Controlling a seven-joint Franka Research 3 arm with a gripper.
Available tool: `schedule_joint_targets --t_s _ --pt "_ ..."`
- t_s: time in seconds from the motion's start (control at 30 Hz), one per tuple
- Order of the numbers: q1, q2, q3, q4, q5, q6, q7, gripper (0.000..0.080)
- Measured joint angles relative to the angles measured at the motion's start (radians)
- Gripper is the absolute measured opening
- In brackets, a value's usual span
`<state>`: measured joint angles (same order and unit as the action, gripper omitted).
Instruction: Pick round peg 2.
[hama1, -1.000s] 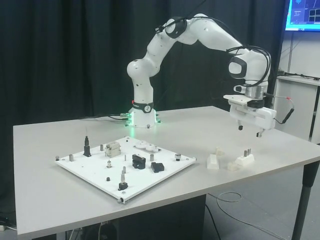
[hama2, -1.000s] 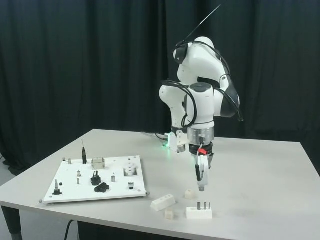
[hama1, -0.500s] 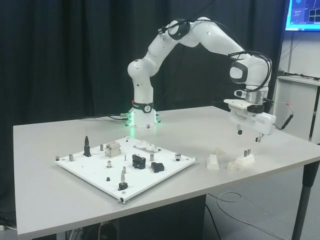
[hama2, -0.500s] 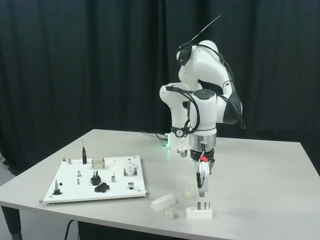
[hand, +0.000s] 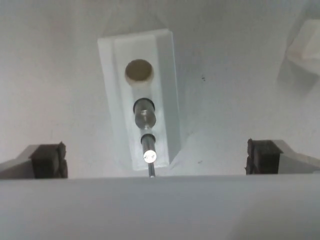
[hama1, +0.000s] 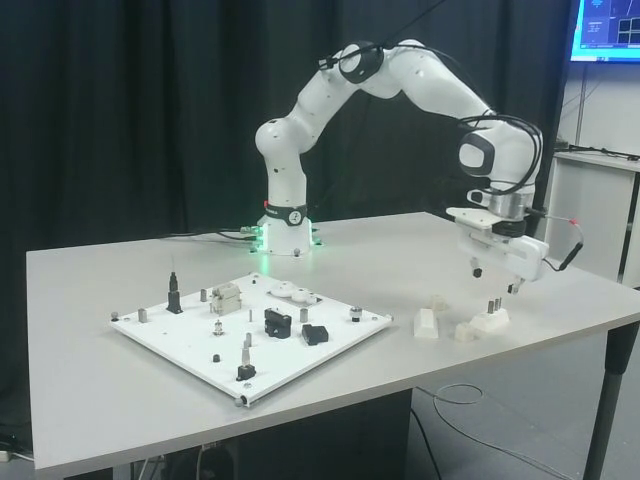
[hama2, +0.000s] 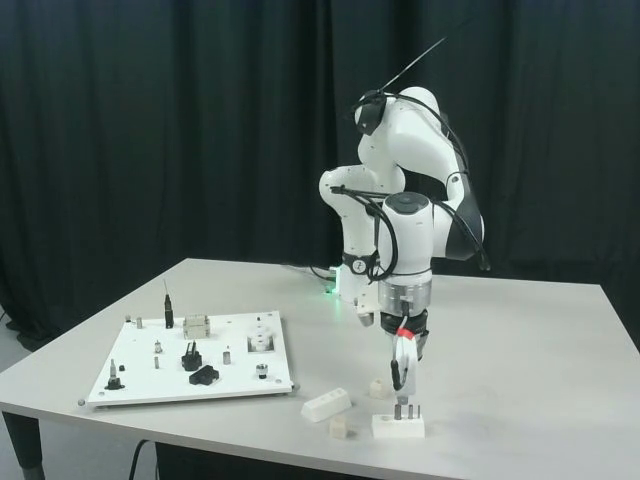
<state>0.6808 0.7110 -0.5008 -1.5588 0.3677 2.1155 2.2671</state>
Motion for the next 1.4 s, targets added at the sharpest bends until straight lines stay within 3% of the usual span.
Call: schedule_joint_targets --t_s 1.4 --pt "0.022 0.063 0.0 -0.013 0.04 0.086 -0.004 0.08"
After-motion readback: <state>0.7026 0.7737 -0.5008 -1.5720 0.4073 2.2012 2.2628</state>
